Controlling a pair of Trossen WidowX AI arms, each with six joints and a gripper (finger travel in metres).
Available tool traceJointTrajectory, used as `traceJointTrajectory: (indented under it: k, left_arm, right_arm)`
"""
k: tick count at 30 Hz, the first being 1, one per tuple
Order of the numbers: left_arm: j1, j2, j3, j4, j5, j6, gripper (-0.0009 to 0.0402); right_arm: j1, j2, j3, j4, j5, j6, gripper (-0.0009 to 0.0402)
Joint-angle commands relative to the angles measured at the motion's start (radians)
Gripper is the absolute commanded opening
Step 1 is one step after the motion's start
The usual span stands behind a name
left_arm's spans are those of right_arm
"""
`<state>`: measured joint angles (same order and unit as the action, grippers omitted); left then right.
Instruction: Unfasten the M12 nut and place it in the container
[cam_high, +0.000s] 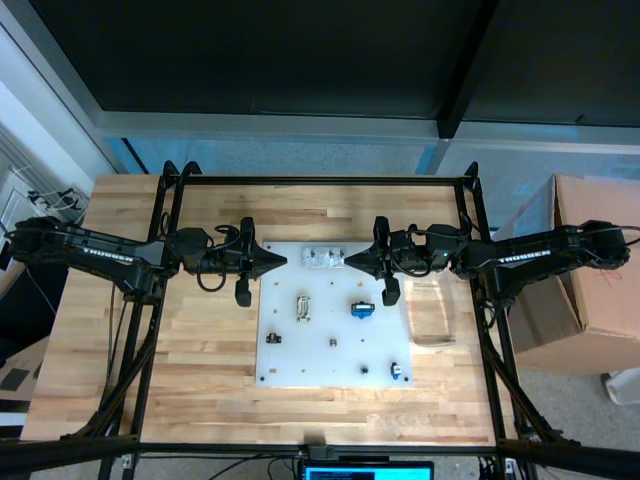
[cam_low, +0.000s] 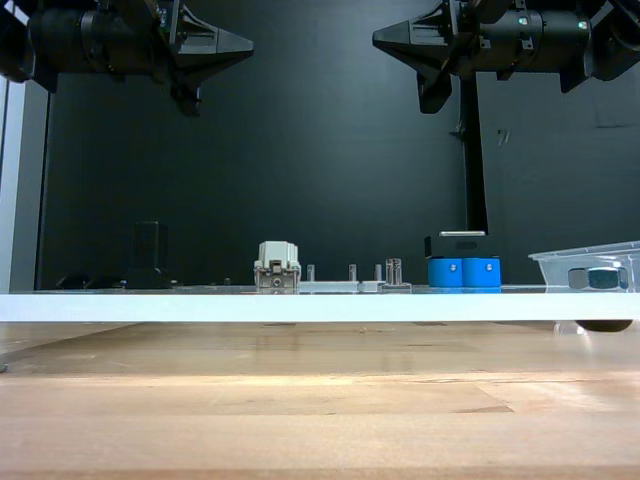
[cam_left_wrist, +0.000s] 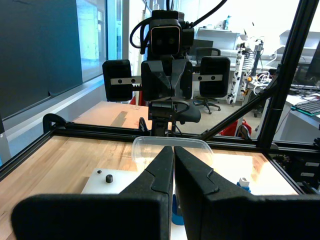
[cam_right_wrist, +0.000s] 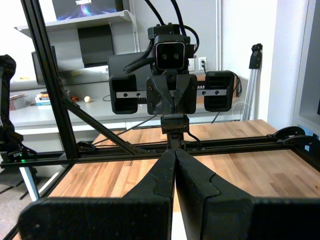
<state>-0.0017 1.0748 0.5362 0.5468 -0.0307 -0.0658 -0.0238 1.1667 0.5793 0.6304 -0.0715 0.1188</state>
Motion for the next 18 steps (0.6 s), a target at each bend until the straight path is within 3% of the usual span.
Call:
traceJointTrajectory:
  k: [1,5,10,15,18]
  left_arm:
    - [0.0,0.0,0.0,0.001,0.0,0.0,0.0]
    - [0.0,0.0,0.0,0.0,0.0,0.001,0.0]
    - [0.0,0.0,0.0,0.0,0.0,0.0,0.0]
    - [0.0,0.0,0.0,0.0,0.0,0.0,0.0]
    - [0.0,0.0,0.0,0.0,0.0,0.0,0.0]
  right_arm:
    - [0.002,0.0,0.006,-0.05,-0.001,0.056,0.0]
    - [0.022,0.003,0.088,-0.34,-0.009,0.113,0.0]
    - [0.11,0.01,0.232,-0.75,-0.005,0.113,0.0]
    - [0.216,0.034,0.364,-1.084,0.074,0.159,0.0]
    - [0.272,0.076,0.439,-1.255,0.09,0.207,0.0]
